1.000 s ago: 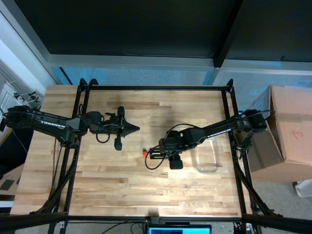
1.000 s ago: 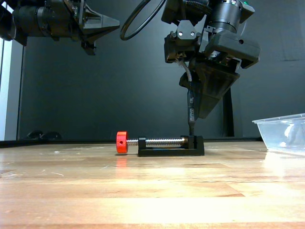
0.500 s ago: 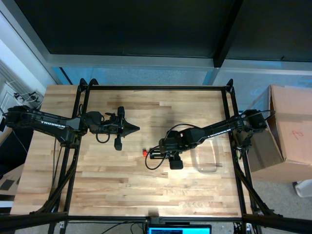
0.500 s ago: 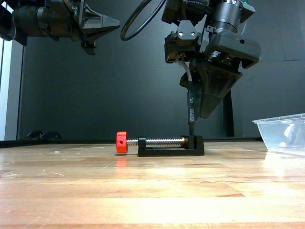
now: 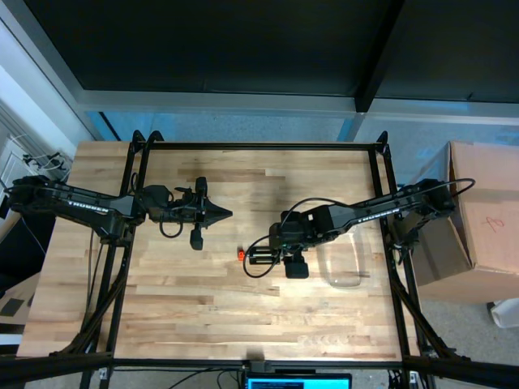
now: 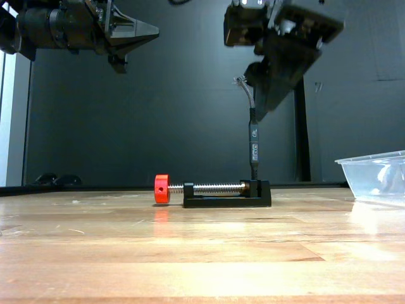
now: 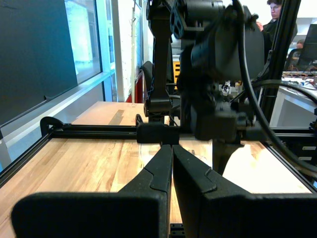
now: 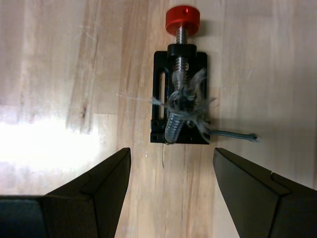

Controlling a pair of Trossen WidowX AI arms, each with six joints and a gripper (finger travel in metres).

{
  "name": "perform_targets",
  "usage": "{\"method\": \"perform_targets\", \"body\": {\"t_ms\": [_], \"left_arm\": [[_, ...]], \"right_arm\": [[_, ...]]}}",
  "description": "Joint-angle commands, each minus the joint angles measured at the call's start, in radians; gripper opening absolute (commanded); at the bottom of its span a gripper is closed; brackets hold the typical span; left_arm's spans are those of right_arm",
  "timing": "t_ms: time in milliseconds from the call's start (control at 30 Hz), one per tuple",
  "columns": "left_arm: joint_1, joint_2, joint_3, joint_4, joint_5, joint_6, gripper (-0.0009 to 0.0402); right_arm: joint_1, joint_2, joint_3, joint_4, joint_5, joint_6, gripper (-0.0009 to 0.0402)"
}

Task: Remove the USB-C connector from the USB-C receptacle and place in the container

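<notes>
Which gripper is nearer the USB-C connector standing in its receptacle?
Right. The right gripper hangs just above the USB-C connector, jaws open; the left gripper is raised well off to the connector's left, jaws shut.

- A wooden table (image 5: 203,308) with a black metal frame (image 5: 259,147) standing round its edges.
- A small black clamp (image 6: 221,202) lying flat on the table near its middle, with a red knob (image 6: 162,189) at one end.
- A cardboard box (image 5: 482,219) just beside the table's right edge.
- A lit screen (image 5: 298,381) at the near edge.
</notes>
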Motion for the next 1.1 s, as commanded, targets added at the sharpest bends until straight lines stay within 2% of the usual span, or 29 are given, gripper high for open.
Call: {"method": "perform_targets", "body": {"t_ms": [33, 700, 1100], "left_arm": [[0.0, 0.0, 0.0, 0.0, 0.0, 0.0, 0.0], [0.0, 0.0, 0.0, 0.001, 0.0, 0.0, 0.0], [0.0, 0.0, 0.0, 0.0, 0.0, 0.0, 0.0]], "right_arm": [[0.0, -0.009, 0.024, -0.031, 0.001, -0.002, 0.0232], [0.0, 0.023, 0.024, 0.025, 0.001, -0.002, 0.023], [0.002, 0.083, 0.023, 0.043, 0.01, -0.003, 0.0155]]}}
